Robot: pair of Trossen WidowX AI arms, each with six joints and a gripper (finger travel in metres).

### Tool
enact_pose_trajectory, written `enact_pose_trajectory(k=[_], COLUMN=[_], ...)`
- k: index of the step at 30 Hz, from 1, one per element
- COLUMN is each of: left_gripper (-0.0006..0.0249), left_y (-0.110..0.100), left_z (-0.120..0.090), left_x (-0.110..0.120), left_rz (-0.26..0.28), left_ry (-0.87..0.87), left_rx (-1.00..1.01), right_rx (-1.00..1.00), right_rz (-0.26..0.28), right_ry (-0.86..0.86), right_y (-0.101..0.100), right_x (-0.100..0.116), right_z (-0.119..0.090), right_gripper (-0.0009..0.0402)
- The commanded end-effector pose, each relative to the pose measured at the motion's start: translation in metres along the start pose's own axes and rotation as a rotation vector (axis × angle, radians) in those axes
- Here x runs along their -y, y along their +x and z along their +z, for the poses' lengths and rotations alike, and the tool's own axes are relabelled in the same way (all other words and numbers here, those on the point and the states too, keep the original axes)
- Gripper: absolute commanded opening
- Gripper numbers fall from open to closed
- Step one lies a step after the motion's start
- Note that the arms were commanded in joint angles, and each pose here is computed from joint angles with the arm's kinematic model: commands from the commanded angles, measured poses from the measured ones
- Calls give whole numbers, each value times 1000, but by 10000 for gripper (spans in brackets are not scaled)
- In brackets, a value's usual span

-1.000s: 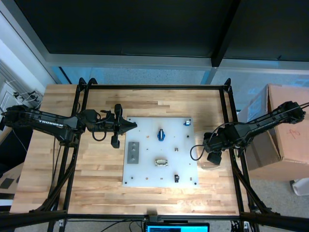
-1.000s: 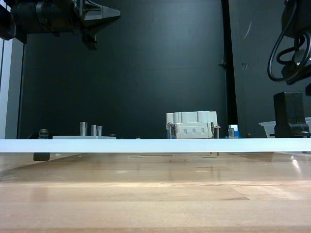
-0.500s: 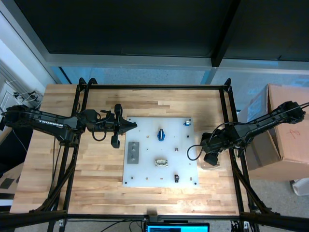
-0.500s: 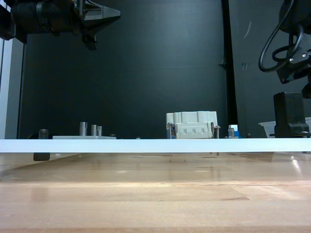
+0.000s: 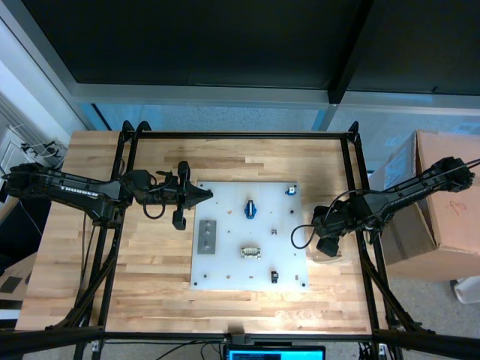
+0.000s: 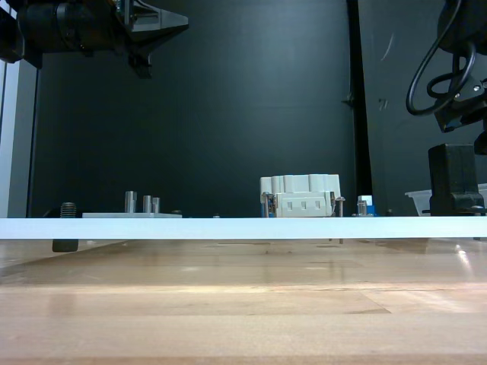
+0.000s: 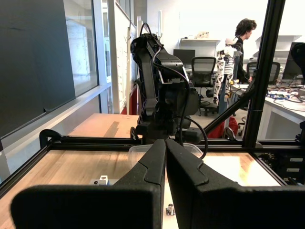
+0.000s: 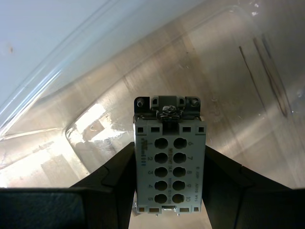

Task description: Remove the HAN10E connector from the taskboard and place in the container

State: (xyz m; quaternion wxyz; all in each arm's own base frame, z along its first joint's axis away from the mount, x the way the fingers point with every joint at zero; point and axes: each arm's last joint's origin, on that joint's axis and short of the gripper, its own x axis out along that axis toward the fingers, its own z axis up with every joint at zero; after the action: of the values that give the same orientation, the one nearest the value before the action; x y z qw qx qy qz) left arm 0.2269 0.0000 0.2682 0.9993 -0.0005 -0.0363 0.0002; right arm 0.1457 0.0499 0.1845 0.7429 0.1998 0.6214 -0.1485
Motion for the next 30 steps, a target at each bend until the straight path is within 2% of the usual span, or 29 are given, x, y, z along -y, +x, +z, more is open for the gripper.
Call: enact_pose_trajectory(k=[1,6,14,19,25,30], left_gripper=[0,0,0,0,0,0], left_y=[0,0,0,0,0,0], left_z=[0,0,0,0,0,0], left_x=[0,0,0,0,0,0], left_rz=[0,0,0,0,0,0], left_ry=[0,0,0,0,0,0], left_rx=[0,0,0,0,0,0], right_rx=[-5,-24,-42,-46,-46,-45], right_rz=[-11,-28,-48,-54,-54,-53], right_ry=[21,48,77,89,99,102], right_y=[4,13,23,28,28,28], right_x=[2,7,12,15,15,15], right_z=[-2,-7,-12,-15,-15,-15], right_gripper=[98,123,218,259,275,260])
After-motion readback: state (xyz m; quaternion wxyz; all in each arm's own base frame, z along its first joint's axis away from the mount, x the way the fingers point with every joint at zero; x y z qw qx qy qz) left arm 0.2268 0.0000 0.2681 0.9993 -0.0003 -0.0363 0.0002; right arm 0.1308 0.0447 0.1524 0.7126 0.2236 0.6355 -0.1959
